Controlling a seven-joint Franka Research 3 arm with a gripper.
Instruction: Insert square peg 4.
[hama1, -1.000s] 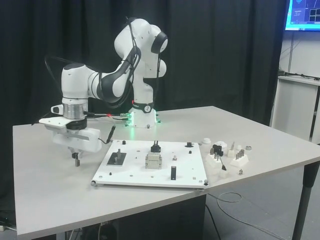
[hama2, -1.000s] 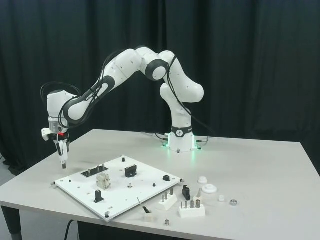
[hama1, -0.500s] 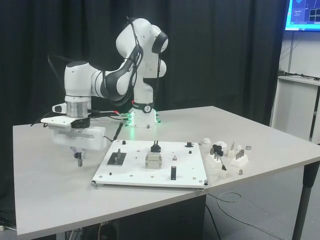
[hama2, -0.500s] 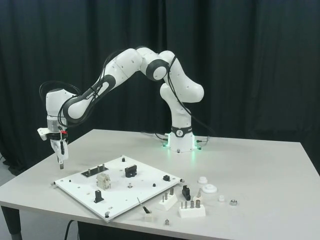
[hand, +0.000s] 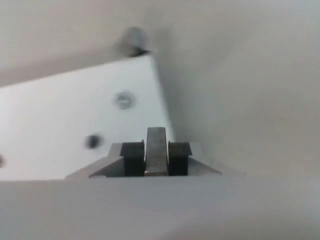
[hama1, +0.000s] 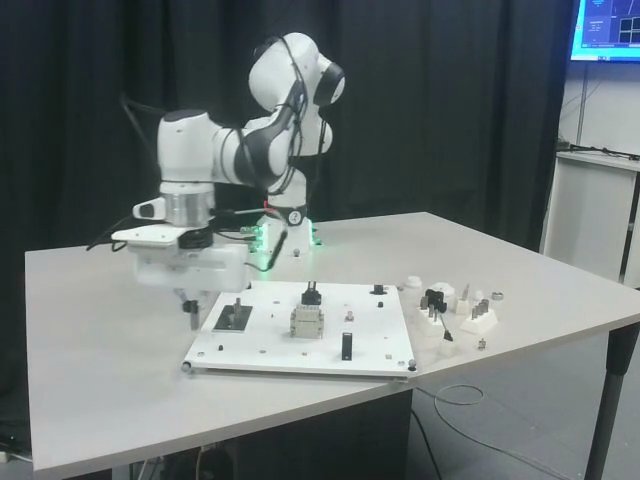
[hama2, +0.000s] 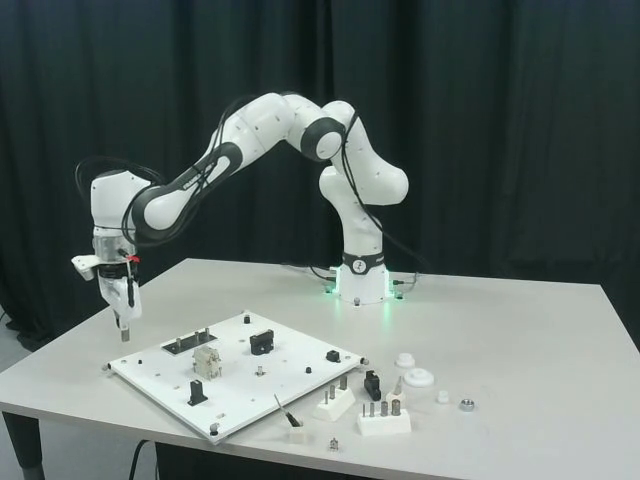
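Two black fingertips of the white arm's gripper (hand: 156, 160) are clamped on a slim grey square metal peg (hand: 156, 150), which stands upright between them and juts past their tips. Held clear of any surface, the peg (hama1: 192, 317) hangs just over the edge of the flat white assembly board (hand: 60, 130), near a corner with a small round foot (hand: 133, 36), and the grey table (hama1: 90, 380) lies beneath

Two room views face the arm (hama1: 240, 150) from opposite sides; wrist view looks down.
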